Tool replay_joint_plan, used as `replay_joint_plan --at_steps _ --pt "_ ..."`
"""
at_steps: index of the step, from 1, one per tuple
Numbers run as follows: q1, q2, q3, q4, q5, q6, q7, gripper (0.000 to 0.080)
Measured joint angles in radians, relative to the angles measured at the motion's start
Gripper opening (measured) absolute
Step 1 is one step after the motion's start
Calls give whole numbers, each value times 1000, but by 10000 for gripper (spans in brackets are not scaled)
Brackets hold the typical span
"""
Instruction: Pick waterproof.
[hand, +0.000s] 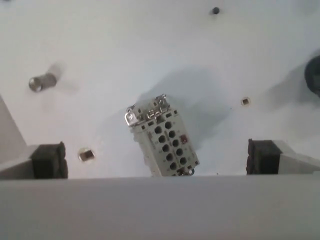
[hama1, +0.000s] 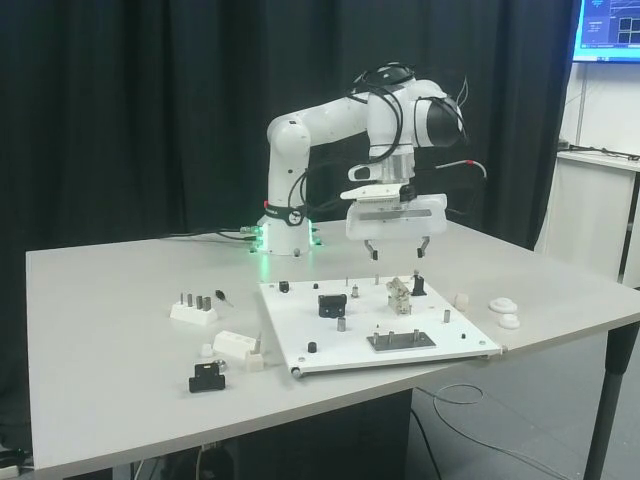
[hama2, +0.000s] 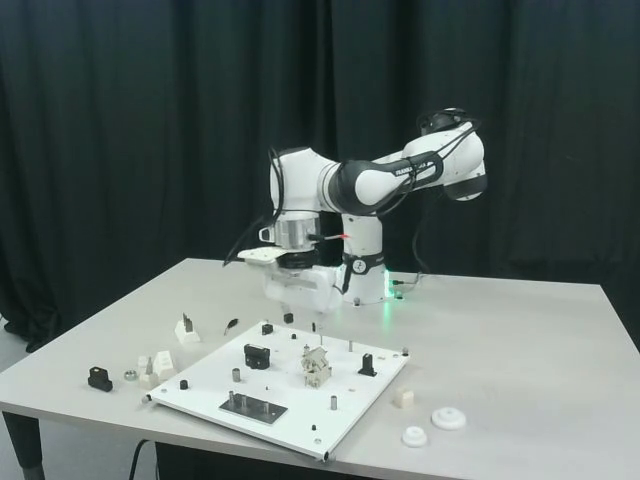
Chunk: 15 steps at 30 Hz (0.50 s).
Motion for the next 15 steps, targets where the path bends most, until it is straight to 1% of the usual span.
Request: replay_joint_plan --at_steps 8,15 --pt "-20 14 4 0 29 -39 -112 800" --pt "-42 21 12 0 55 -84 -150 800"
